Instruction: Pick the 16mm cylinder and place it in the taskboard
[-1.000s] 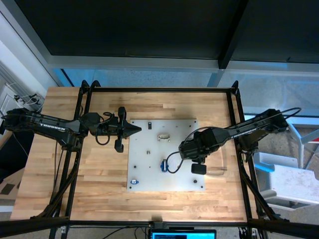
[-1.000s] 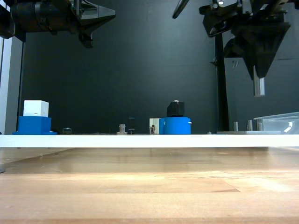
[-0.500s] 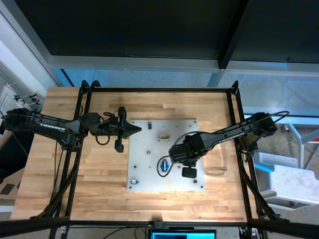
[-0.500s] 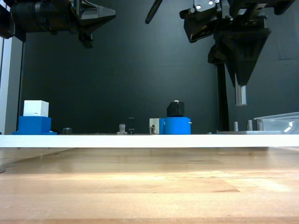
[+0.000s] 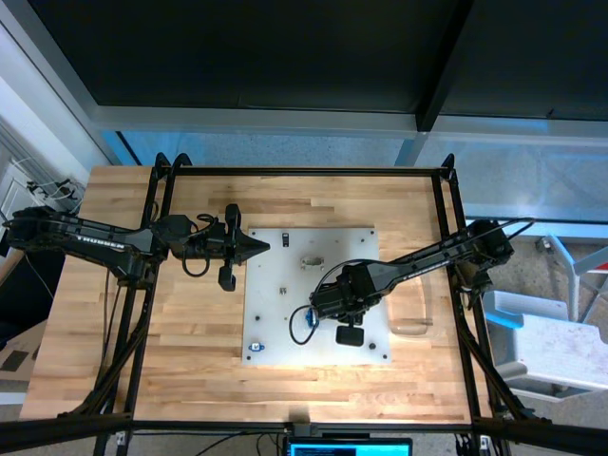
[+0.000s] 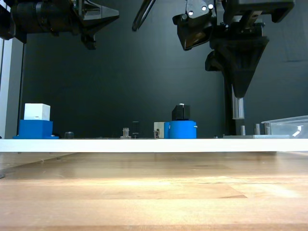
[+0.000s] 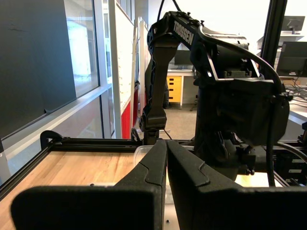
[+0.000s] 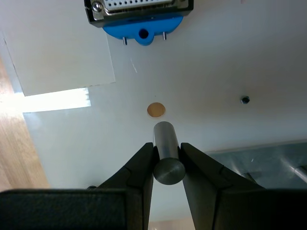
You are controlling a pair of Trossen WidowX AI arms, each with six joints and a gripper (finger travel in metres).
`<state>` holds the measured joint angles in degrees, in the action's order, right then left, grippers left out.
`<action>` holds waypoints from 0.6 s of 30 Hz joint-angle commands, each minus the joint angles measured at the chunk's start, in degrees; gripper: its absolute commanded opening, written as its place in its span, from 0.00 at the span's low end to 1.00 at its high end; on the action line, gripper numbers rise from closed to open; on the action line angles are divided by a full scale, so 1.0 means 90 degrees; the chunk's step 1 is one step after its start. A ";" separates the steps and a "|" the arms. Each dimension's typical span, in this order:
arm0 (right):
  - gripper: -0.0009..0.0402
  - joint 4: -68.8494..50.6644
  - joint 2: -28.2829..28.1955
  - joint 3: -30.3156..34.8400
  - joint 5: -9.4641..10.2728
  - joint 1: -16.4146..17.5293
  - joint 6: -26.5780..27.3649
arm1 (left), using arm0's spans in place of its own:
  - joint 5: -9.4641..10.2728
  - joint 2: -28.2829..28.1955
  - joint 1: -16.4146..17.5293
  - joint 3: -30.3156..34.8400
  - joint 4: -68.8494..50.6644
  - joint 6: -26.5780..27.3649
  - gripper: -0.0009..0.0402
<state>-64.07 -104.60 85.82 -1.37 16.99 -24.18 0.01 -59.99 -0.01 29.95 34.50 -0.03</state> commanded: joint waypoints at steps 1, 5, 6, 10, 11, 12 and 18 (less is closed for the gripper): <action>0.11 0.0163 0.0000 -0.0002 -0.0010 0.0007 -0.0075 | 0.0000 -0.0002 0.0002 0.0000 0.0002 0.0000 0.02; 0.11 0.0199 0.0000 -0.0007 -0.0015 0.0007 -0.0119 | 0.0000 -0.0002 0.0002 0.0000 0.0002 -0.0002 0.02; 0.11 0.0202 -0.0002 -0.0010 -0.0015 0.0010 -0.0119 | 0.0000 -0.0002 0.0000 0.0000 0.0002 0.0000 0.02; 0.11 0.0231 -0.0126 -0.0010 -0.0012 0.0017 -0.0119 | 0.0000 -0.0002 0.0002 0.0000 0.0002 -0.0002 0.02; 0.11 0.0255 -0.0180 -0.0010 -0.0010 0.0017 -0.0119 | 0.0000 -0.0002 0.0000 0.0000 0.0002 -0.0002 0.02; 0.11 0.0274 -0.0202 -0.0010 -0.0010 0.0017 -0.0121 | 0.0000 -0.0002 0.0000 0.0000 0.0002 0.0000 0.02; 0.11 0.0291 -0.0202 -0.0010 -0.0012 0.0032 -0.0199 | 0.0000 -0.0002 0.0000 0.0000 0.0002 -0.0002 0.02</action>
<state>-61.43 -106.41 85.80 -1.48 17.23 -25.74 0.01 -60.01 -0.01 29.95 34.54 -0.03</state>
